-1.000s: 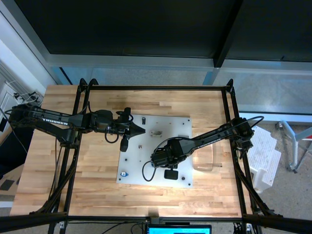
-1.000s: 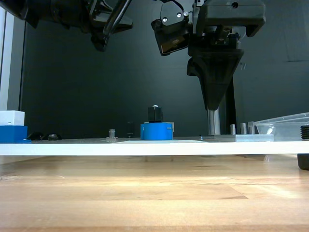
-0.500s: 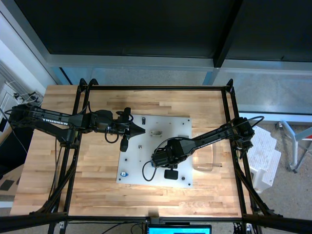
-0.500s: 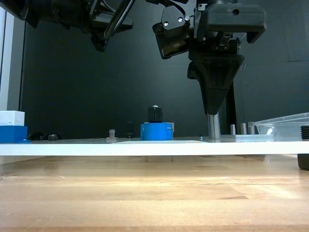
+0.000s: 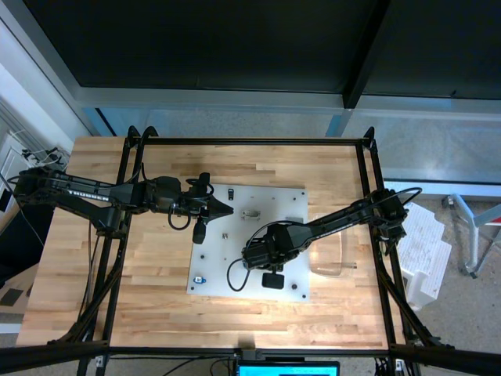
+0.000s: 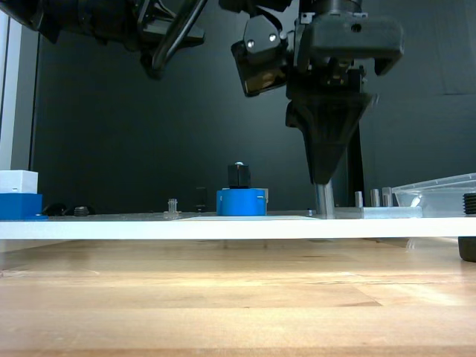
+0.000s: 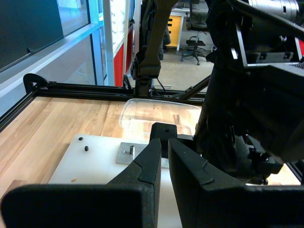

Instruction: Pick the 16mm cylinder and install on the taskboard

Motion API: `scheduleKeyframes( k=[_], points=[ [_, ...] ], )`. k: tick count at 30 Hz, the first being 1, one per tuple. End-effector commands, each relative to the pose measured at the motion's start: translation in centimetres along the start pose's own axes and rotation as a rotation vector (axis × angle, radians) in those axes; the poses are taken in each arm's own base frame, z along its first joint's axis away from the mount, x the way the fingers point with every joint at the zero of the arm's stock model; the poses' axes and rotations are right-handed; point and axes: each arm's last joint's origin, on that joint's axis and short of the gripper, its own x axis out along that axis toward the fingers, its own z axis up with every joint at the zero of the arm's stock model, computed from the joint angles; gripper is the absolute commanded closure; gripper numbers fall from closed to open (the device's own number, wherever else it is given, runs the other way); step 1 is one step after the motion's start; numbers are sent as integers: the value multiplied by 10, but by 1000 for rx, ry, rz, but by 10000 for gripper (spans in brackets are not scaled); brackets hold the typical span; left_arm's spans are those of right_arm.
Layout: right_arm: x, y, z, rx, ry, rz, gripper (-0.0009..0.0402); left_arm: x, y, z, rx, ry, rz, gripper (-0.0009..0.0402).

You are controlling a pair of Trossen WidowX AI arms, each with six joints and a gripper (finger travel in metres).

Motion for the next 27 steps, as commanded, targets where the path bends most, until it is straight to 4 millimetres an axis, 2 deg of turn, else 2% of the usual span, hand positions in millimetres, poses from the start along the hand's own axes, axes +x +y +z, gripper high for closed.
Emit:
scheduleKeyframes(
  k=[1, 9, 21, 27],
  points=[
    [-1, 0, 0, 6, -4, 1, 391, 0, 0, 0, 0, -1, 0, 373],
    [1, 0, -1, 5, -6, 2, 378, 0, 0, 0, 0, -1, 0, 373],
    [2, 2, -1, 6, -9, 4, 240, 0, 0, 0, 0, -1, 0, 375],
    [1, 2, -2, 7, -10, 5, 197, 0, 0, 0, 0, -1, 0, 374]
  ],
)
